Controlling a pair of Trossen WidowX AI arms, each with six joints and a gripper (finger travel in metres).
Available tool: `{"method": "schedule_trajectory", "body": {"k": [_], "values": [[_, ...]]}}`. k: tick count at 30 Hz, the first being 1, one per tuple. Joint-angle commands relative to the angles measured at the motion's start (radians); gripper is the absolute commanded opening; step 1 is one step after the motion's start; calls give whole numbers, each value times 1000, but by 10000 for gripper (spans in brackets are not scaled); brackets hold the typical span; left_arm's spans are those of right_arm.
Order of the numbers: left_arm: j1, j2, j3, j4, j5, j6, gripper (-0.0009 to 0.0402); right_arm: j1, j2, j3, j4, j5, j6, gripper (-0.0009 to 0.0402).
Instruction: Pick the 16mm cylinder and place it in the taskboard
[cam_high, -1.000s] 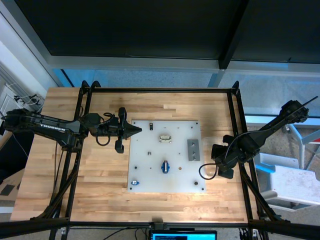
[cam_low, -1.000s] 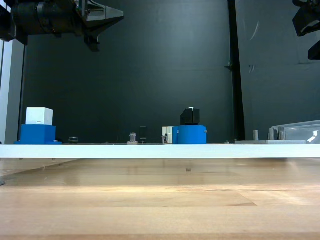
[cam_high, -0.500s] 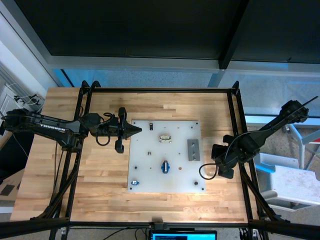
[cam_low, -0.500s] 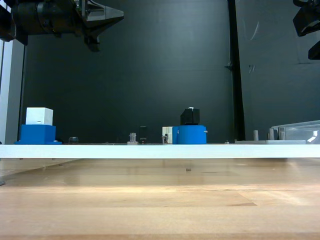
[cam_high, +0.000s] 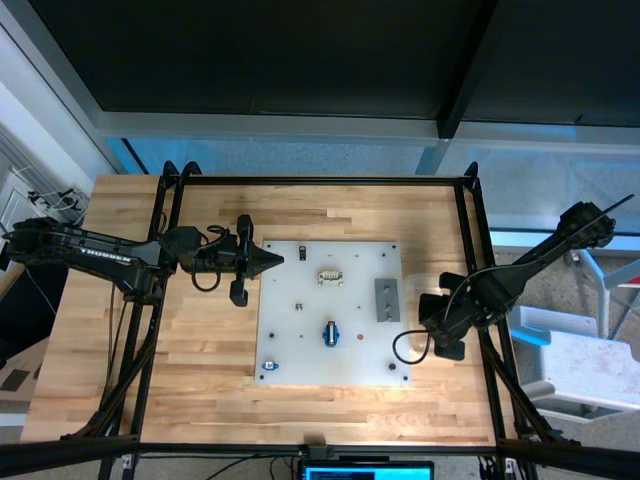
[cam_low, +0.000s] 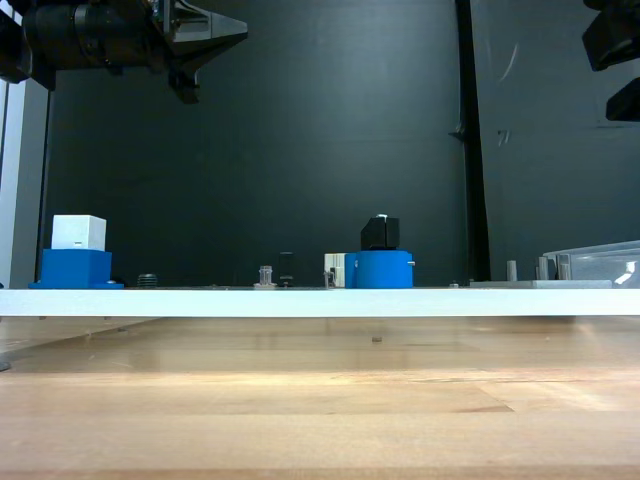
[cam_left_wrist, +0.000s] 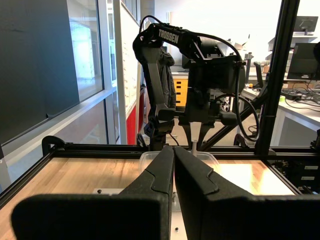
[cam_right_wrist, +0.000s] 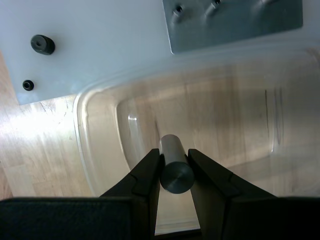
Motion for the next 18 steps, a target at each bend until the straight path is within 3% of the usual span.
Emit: {"method": "schedule_trajectory", "body": {"k": [1, 18], "values": [[0, 0, 0, 0, 0, 0, 0, -11, 19, 23, 2, 0, -30, 18], [0, 0, 0, 0, 0, 0, 0, -107, 168, 146, 29, 0, -195, 18]]}}
